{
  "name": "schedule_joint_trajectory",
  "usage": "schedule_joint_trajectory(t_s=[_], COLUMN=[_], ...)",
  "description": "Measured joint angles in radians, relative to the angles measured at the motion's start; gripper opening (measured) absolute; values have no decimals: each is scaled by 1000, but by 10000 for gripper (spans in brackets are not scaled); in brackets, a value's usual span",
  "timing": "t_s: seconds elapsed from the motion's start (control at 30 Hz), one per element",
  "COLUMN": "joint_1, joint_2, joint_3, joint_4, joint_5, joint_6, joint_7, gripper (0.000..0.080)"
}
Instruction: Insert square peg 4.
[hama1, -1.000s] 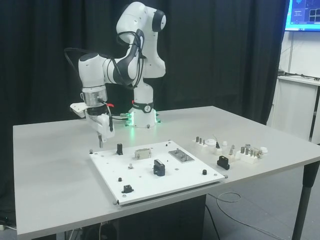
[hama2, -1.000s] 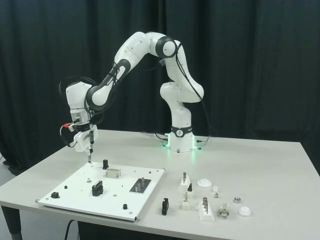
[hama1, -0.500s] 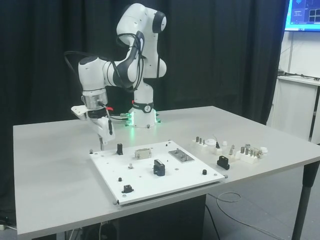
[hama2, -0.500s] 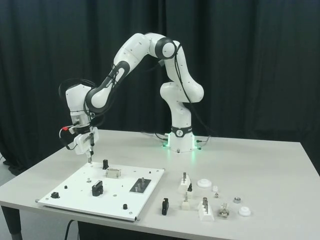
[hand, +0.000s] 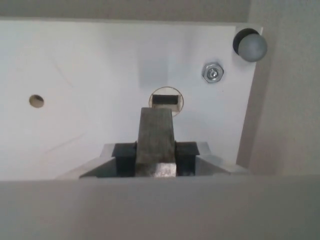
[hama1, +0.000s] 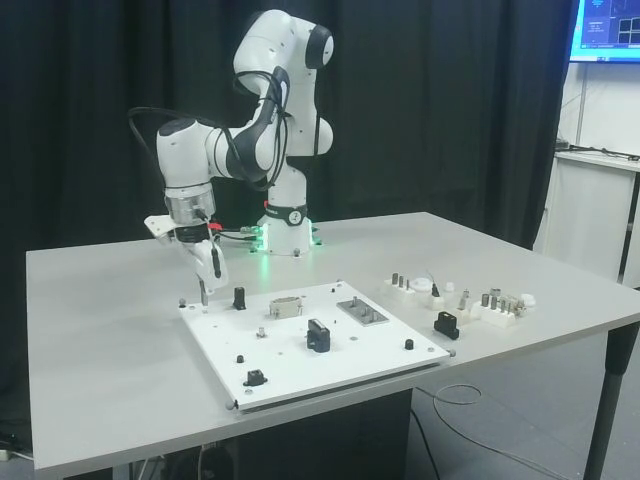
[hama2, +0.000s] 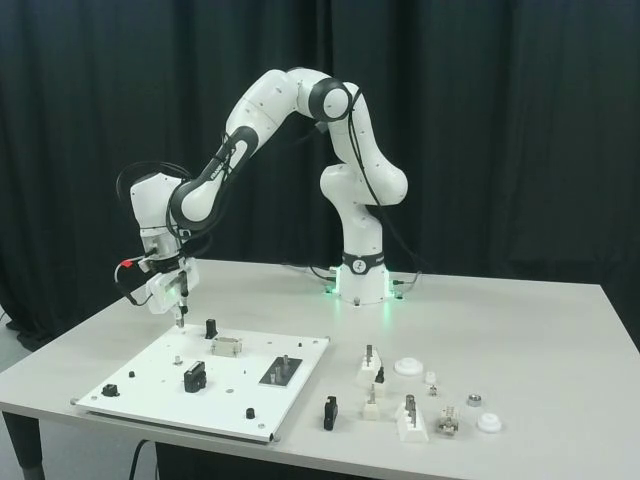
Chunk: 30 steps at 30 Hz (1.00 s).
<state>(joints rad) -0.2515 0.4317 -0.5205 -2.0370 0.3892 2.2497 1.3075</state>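
The square peg (hand: 156, 140) is clamped between the two fingers of the gripper (hand: 156, 159) and is held tilted above the far left corner of the white board (hama1: 310, 345). In the wrist view, its tip is seen just short of a round socket with a square hole (hand: 165, 100). A hex nut (hand: 212, 73) and a grey stud (hand: 251, 45) are located near the board's corner.

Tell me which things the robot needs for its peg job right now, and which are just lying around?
Needed for the job:
- square peg, held in the hand
- square hole just beyond the peg's tip
- white board with the hole in it

Just lying around:
- white holders and small parts on the table beside the board
- black clips on the board
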Motion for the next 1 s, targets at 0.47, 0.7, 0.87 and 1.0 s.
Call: schedule_joint_trajectory(t_s=[0.47,0.7,0.87,1.0], joint_1=[0,0,1,1], joint_2=[23,34,38,41], joint_3=[-1,0,1,1], joint_4=[1,1,1,1], joint_5=[0,0,2,7], joint_6=[7,8,8,11], joint_7=[0,0,0,0], gripper=[155,155,155,155])
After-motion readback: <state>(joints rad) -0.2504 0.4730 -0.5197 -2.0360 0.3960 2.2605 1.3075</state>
